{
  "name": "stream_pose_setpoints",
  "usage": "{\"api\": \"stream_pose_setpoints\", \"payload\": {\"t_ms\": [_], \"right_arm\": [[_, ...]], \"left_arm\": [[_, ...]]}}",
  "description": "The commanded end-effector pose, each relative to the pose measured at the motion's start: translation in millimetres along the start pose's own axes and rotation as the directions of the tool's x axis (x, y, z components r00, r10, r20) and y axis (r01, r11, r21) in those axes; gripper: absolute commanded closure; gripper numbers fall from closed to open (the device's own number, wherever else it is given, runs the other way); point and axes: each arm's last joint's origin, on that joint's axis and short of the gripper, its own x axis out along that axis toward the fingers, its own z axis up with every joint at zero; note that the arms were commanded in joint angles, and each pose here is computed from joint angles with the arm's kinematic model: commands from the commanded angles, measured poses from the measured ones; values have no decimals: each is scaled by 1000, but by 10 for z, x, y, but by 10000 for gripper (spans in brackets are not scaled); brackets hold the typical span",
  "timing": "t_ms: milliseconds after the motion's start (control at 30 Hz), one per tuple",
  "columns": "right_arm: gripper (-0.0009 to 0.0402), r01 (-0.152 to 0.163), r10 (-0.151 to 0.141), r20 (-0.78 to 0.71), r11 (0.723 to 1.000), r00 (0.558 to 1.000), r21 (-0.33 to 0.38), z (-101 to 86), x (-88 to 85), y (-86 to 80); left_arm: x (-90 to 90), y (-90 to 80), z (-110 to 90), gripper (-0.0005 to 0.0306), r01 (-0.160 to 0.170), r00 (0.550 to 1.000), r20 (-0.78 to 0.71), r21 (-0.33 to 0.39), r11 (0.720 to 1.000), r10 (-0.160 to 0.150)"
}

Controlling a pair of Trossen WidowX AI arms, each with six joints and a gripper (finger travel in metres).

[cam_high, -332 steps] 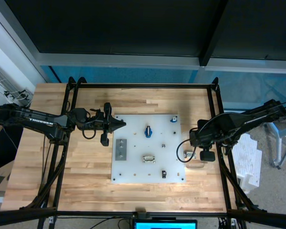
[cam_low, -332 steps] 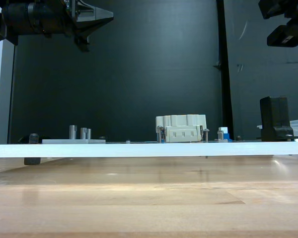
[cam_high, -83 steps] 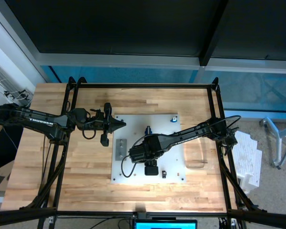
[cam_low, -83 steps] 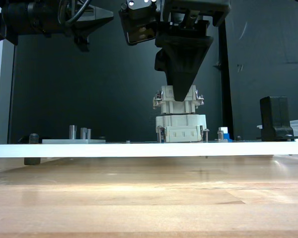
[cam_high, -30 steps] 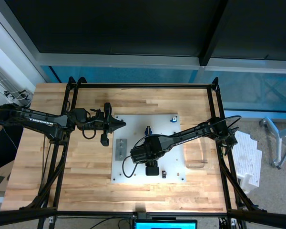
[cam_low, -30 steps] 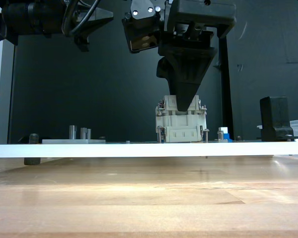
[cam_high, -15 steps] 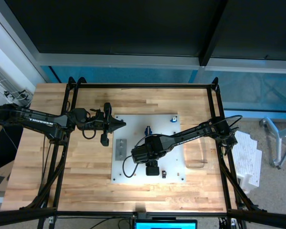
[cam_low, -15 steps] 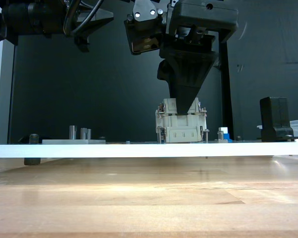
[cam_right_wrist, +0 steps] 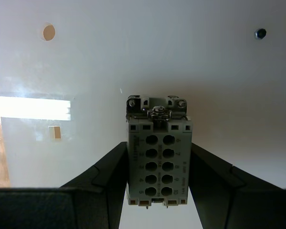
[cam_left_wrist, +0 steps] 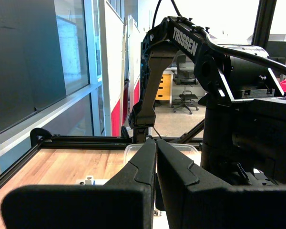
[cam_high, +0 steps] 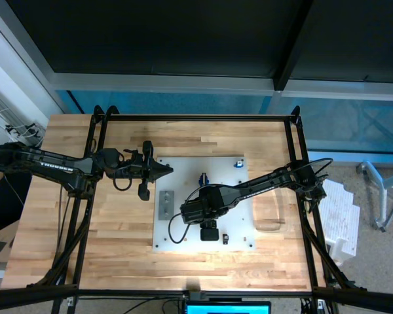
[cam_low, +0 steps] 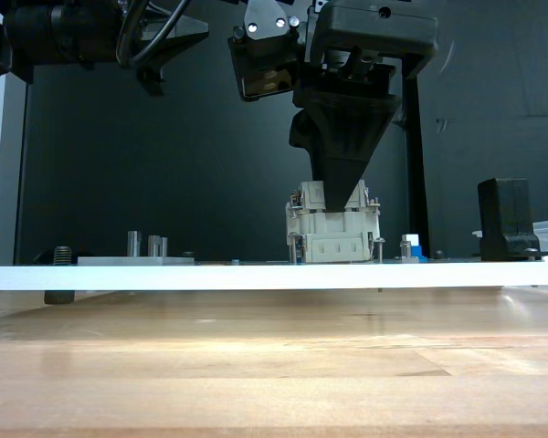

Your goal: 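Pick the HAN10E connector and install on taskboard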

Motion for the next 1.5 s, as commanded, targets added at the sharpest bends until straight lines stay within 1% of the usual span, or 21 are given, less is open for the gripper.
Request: {"api": "stream_pose_setpoints", "payload": {"t_ms": [33, 167, 267, 600, 700, 767, 833, 867, 933, 1100, 1200, 1300, 1333, 1367, 1500], "right_arm": [[288, -6, 6, 6, 1000, 1000, 6, -6, -37, -1], [266, -8, 8, 11, 1000, 1000, 7, -14, -77, -5], [239, -9, 9, 14, 1000, 1000, 7, -15, -88, -4], [93, -10, 10, 20, 1000, 1000, 8, -17, -108, 1], [57, -11, 11, 23, 1000, 1000, 8, -20, -123, 1], [41, -12, 12, 32, 1000, 999, 8, -22, -153, -2], [31, -13, 12, 42, 1000, 999, 9, -26, -193, -7], [29, -8, 8, 50, 1000, 999, 10, -31, -223, -12], [28, -12, 11, 63, 1000, 998, 9, -41, -285, -18], [30, -25, 23, 120, 1000, 993, 17, -90, -534, -47], [32, -26, 24, 132, 999, 991, 19, -133, -651, -65], [32, -18, 15, 134, 1000, 991, 20, -161, -708, -77], [31, -8, 5, 135, 1000, 991, 21, -167, -719, -83], [31, -6, 3, 138, 1000, 990, 22, -172, -733, -84], [31, -6, 3, 138, 1000, 990, 21, -172, -733, -84]], "left_arm": [[0, 0, 0, 300, 0, 1000, 0, 0, 1000, 0], [0, 0, 0, 300, 0, 1000, 0, 0, 1000, 0], [0, 0, 0, 300, 0, 1000, 0, 0, 1000, 0], [0, 1, 0, 300, 0, 1000, 0, 0, 1000, 0], [0, 0, 0, 300, 0, 1000, 0, 0, 1000, 0], [0, 0, 0, 300, 0, 1000, 0, 0, 1000, 0], [0, 0, 0, 300, 0, 1000, 0, 0, 1000, 0], [0, 0, 0, 300, 0, 1000, 0, 0, 1000, 0], [0, 0, 0, 300, 0, 1000, 0, 0, 1000, 0], [0, 1, 0, 300, 0, 1000, 0, 0, 1000, 0], [0, 1, 0, 300, 0, 1000, 0, 0, 1000, 0], [0, 0, 0, 300, 0, 1000, 0, 0, 1000, 0], [0, 0, 0, 300, 0, 1000, 0, 0, 1000, 0], [0, 0, 0, 300, 0, 1000, 0, 0, 1000, 0], [0, 1, 0, 300, 0, 1000, 0, 0, 1000, 0]]}}
